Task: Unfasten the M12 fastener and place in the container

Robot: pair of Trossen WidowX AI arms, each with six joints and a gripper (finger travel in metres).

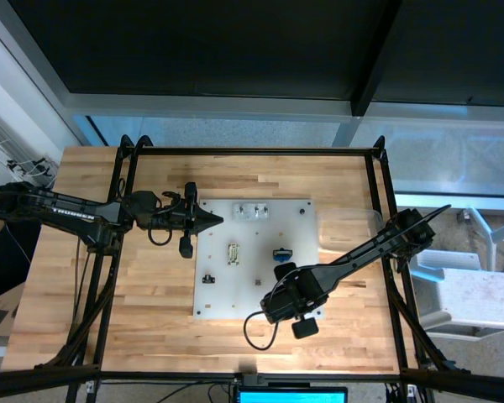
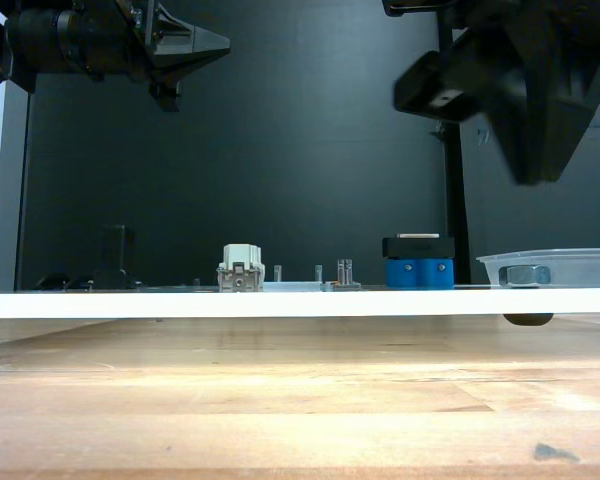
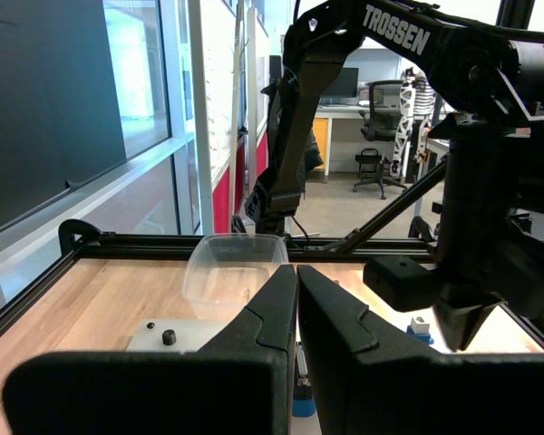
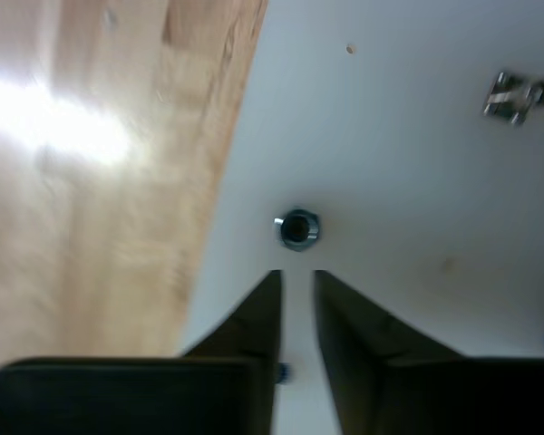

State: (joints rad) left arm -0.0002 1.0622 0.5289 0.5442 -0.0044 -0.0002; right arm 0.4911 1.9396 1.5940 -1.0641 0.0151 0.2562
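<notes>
M12 fastener [image 1: 303, 211] beyond right gripper [image 4: 296, 274], facing left gripper [image 1: 220, 220].

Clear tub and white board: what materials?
Clear round-cornered tub: likely thin plastic, with see-through walls. Flat white board: matte, probably plastic or painted; unclear. Left hand shut, above the board's left edge; right hand slightly open, over a small hex nut on the board.
</notes>
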